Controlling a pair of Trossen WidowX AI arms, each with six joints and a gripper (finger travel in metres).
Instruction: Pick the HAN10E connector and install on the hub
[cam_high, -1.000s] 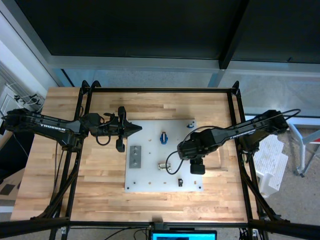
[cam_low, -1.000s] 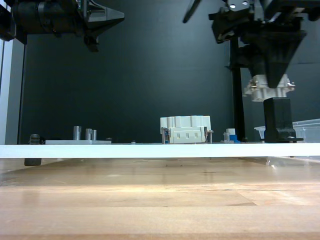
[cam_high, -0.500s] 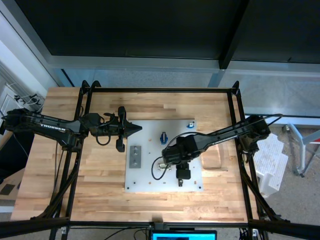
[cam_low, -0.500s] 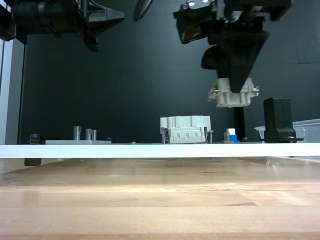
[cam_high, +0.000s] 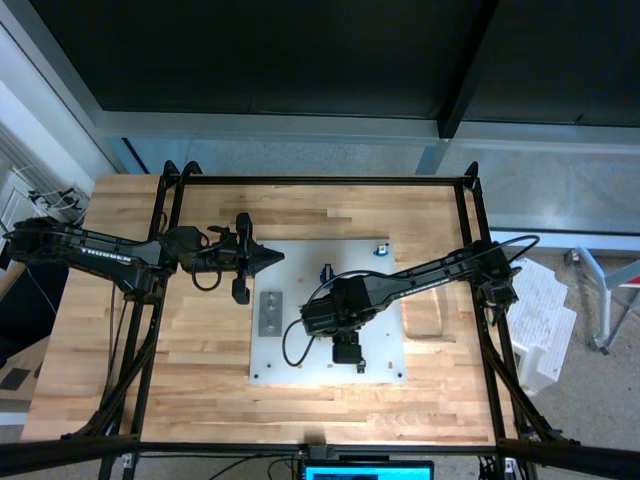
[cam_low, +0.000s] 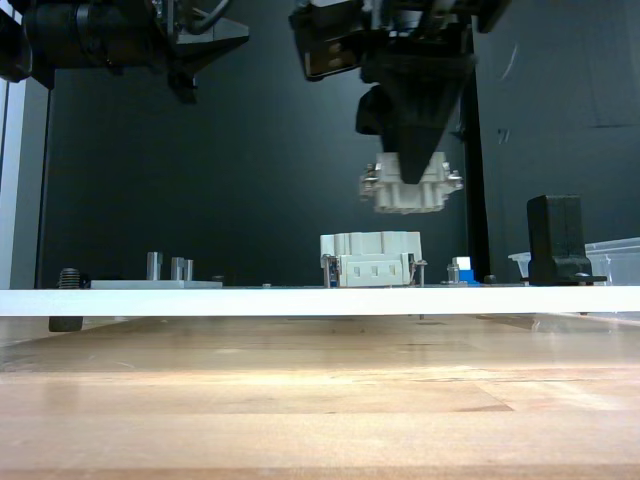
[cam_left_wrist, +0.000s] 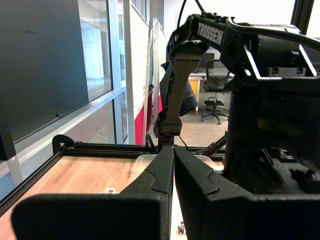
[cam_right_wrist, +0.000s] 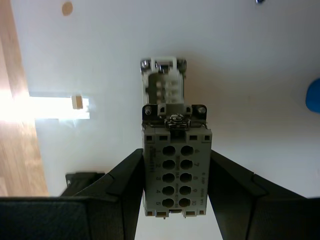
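Observation:
The pale grey HAN10E connector (cam_low: 410, 190) hangs in the air with my right gripper (cam_low: 410, 168) shut on it. In the right wrist view the connector (cam_right_wrist: 175, 172) shows two rows of dark pin holes between the black fingers (cam_right_wrist: 125, 182). The beige hub (cam_low: 370, 260) sits on the white board (cam_low: 300, 300), below the connector and a little to its left. From the wrist the hub (cam_right_wrist: 162, 82) lies just beyond the connector's end. From above, the right gripper (cam_high: 327, 322) covers the hub. My left gripper (cam_high: 270, 257) is shut and held high over the board's far left corner.
On the board stand a grey plate (cam_high: 270, 312) with posts (cam_low: 165, 268), a blue upright part (cam_low: 460, 270) and a black block (cam_low: 555, 240). A clear tray (cam_high: 428, 315) lies right of the board. A black frame surrounds the wooden table (cam_high: 150, 380).
My right gripper has carried the connector leftward from the board's right edge to almost over the hub, and slightly lower. The left arm has not moved.

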